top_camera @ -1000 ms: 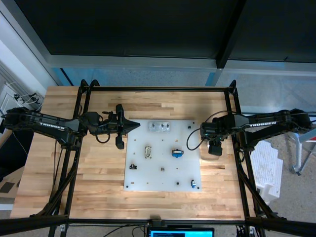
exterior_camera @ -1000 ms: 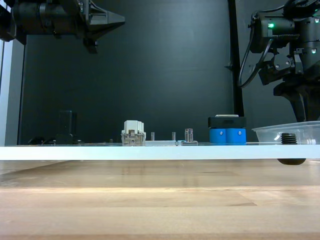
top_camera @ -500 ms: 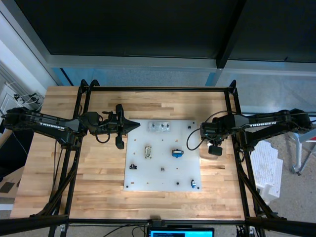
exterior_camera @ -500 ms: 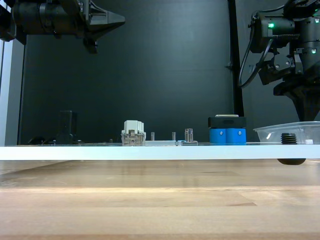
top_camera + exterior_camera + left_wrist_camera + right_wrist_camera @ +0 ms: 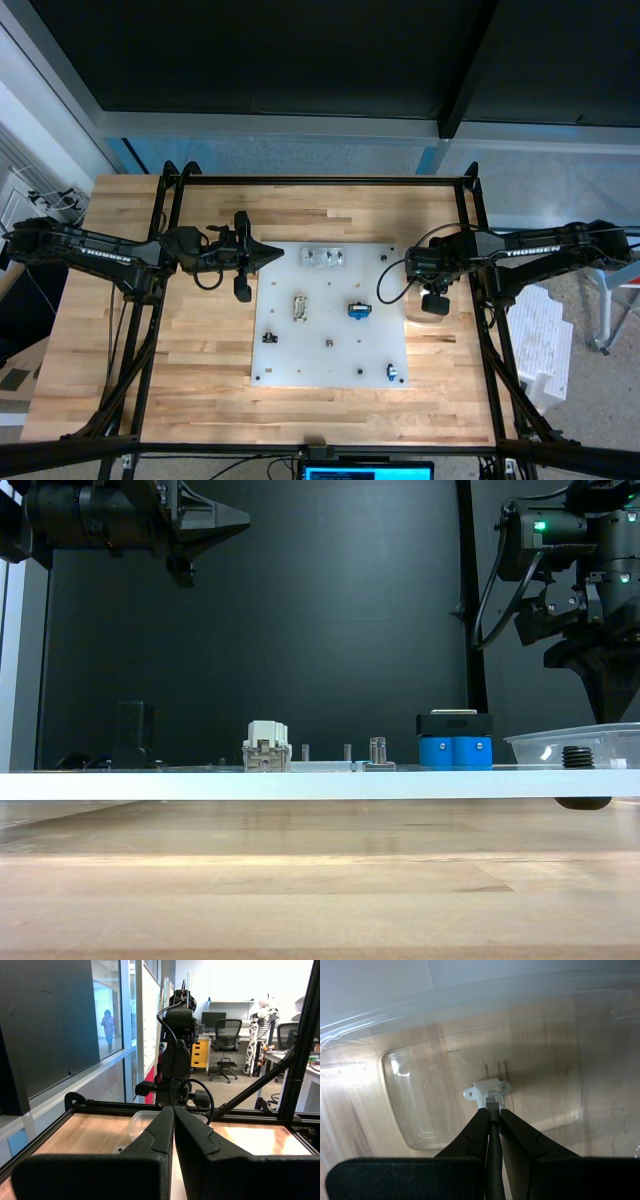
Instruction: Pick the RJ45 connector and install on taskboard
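High: my R gripper (image 5: 435, 305) hangs over the tray (image 5: 413, 318) just off the taskboard (image 5: 300, 360) R edge, and my L gripper (image 5: 276, 255) is at its L edge, w/ open board between. Low: L rides high, R tip at tray rim. Wrists: L fingers (image 5: 160, 1130) are pressed together; R fingers (image 5: 475, 1135) pinch the RJ45 connector (image 5: 487, 1091) mid-tray, away from the walls.

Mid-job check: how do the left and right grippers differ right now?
The left gripper lies level, high near the left edge of the taskboard; the right gripper points down over the clear tray. The left gripper holds nothing; the right gripper pinches the RJ45 connector. Both have fingers closed.
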